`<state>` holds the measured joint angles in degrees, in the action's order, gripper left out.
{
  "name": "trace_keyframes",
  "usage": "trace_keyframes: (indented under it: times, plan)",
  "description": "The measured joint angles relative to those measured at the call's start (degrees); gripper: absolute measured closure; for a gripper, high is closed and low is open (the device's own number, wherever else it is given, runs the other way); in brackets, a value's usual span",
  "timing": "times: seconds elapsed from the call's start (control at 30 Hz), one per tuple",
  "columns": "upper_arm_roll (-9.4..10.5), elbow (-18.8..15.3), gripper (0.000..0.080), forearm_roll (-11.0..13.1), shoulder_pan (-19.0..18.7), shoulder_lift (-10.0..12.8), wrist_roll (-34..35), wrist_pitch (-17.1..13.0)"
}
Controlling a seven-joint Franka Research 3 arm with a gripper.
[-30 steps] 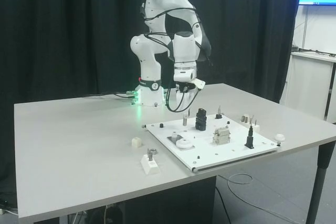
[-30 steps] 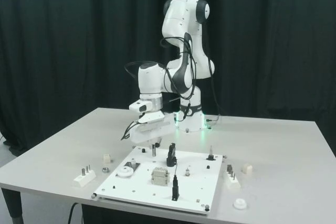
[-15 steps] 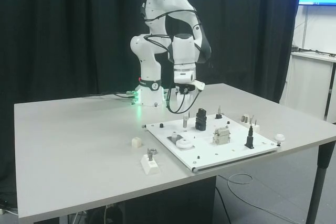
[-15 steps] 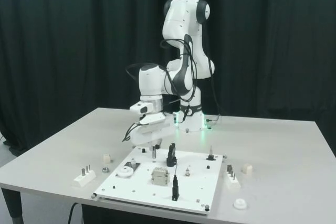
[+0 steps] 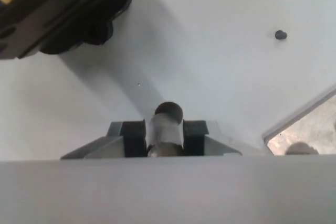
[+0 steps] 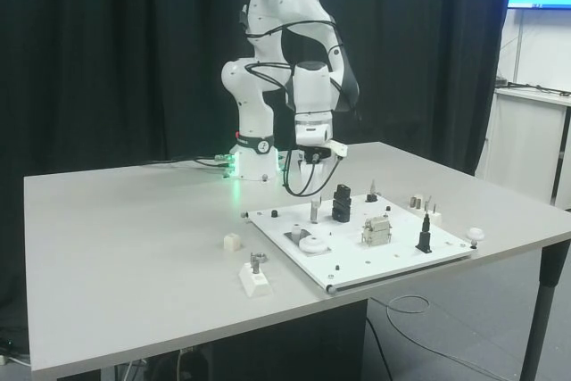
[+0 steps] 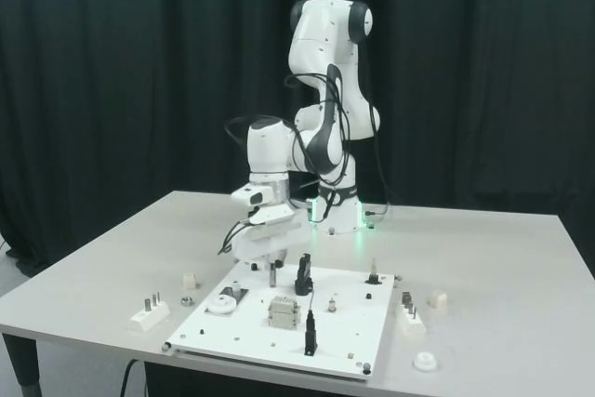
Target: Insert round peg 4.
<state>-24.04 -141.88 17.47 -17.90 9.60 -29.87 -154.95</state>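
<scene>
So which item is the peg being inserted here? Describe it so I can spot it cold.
Find the white board on the grey table, then the white arm's gripper above the board's back corner nearest the arm's base. The peg is the short grey cylinder upright between its fingers, the only part held, not standing free.

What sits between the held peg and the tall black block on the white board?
Nothing: in the first room view only bare white board separates the peg, clamped in the gripper, from the black block. The second room view agrees.
</scene>
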Motion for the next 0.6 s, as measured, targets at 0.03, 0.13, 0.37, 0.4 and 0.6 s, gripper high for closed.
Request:
trace_keyframes:
  times: [0.03,0.13,0.37,0.4,0.6]
  plan:
    - [0.05,-0.1,0.0657,0.3,0.0,0.1,-0.1,-0.1]
    - [0.22,-0.1,0.0657,0.9,0.0,0.3,-0.3,-0.5]
    - [0.43,-0.1,0.0657,1.7,0.0,0.7,-0.4,-1.0]
    - [0.43,-0.1,0.0657,1.7,0.0,0.7,-0.4,-1.0]
    - [0.43,-0.1,0.0657,2.2,0.0,0.7,-0.5,-1.1]
